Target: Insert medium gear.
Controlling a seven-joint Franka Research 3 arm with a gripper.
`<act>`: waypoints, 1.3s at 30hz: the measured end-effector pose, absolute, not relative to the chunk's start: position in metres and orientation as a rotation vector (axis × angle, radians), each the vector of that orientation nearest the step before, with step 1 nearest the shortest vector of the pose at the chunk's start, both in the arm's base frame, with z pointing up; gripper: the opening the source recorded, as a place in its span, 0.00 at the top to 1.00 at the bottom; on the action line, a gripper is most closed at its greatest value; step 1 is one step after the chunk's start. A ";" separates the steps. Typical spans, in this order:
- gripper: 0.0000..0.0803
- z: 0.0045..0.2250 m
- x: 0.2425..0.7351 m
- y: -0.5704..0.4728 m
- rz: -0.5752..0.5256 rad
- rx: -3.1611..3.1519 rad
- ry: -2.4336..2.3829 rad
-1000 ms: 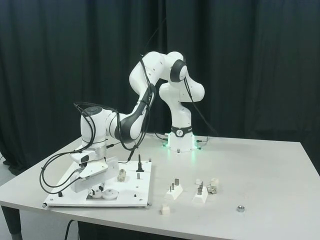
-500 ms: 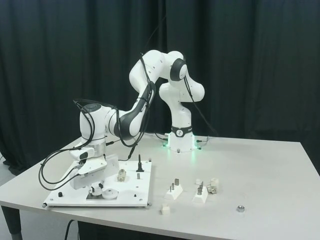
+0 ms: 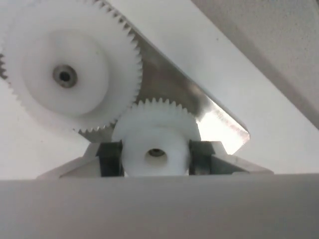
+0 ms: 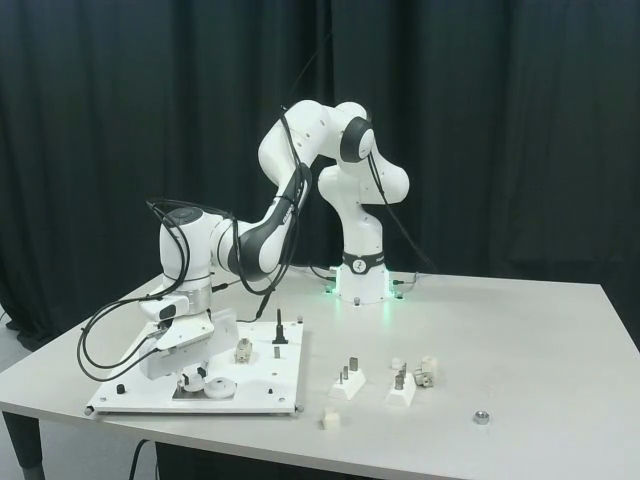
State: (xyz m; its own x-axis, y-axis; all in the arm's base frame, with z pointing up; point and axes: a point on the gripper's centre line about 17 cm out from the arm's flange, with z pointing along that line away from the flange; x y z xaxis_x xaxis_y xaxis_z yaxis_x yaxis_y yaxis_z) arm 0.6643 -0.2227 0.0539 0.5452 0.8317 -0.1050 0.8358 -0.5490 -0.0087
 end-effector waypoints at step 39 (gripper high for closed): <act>0.65 0.054 0.665 -0.223 -0.158 2.559 1.756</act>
